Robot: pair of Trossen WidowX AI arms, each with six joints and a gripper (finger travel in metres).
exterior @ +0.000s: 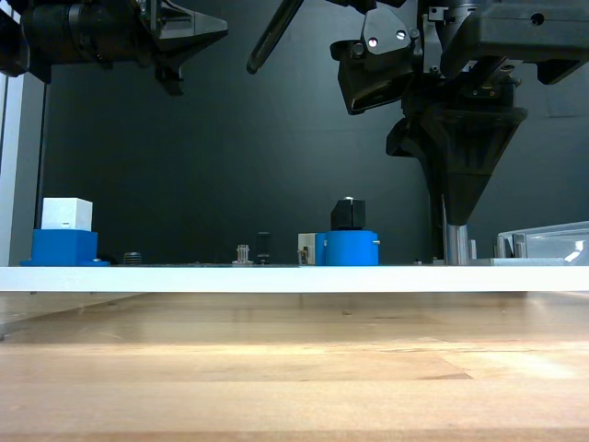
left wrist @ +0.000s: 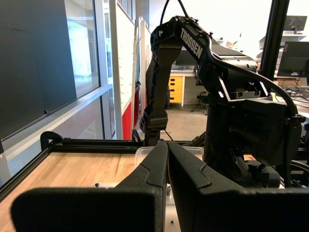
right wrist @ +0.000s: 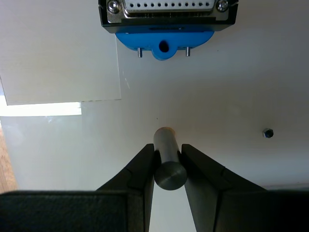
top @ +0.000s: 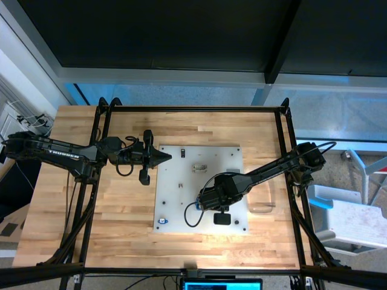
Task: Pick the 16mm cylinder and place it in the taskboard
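Now in hand: the 16mm cylinder (right wrist: 166, 157), a short grey metal peg, is pinched upright between the two black fingers of the right gripper (right wrist: 167, 149).
Position: the right gripper points straight down, low over the near half of the taskboard (top: 175, 205). The low view puts the peg's lower end at or just above the white plate.
Parked arm: the left gripper (top: 158, 156) hangs high beside the board's left edge, its fingers pressed together on nothing.
Doing the step well: I judge the peg should be held vertical, centred over its hole, lowered slowly, and released only once seated.
Hidden: the receiving hole is not visible, because the peg and fingers cover the spot beneath.
Hard to tell: whether the peg touches the plate or has already entered a hole.
Nearby: a blue bracket (right wrist: 164, 41) carrying a pin connector (right wrist: 166, 9) lies ahead of the peg, apart from it. A clear tray (top: 263, 202) sits by the board's right edge.
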